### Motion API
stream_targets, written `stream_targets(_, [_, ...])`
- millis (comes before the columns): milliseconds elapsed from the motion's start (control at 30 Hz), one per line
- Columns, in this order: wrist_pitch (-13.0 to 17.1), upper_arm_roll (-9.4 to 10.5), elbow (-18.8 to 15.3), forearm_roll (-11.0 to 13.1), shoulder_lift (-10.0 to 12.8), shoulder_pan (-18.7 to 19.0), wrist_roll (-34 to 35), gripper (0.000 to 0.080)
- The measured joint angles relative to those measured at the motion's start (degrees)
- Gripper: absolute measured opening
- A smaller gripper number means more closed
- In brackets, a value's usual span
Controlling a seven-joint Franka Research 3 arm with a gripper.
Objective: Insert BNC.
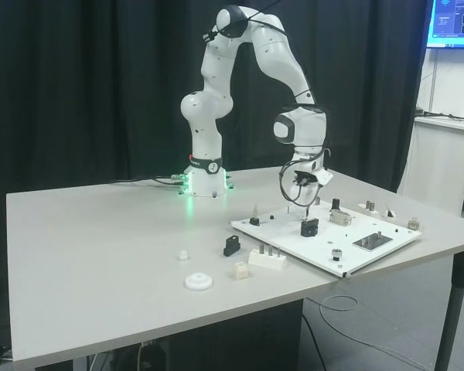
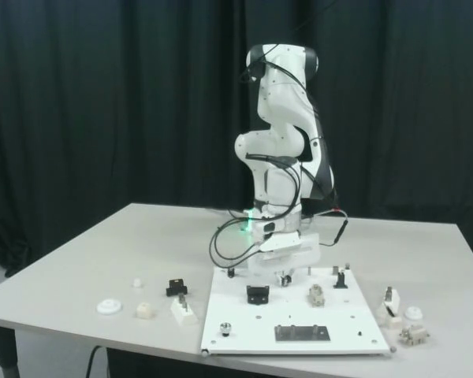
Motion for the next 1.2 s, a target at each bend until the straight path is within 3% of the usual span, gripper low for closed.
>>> stream_targets(800, [0.0, 0.00, 0.0, 0.0, 0.0, 0.0, 18.3, 0.0120])
stream_targets(1200, [0.0, 0.00, 0.0, 0.0, 0.0, 0.0, 22.0, 0.0120])
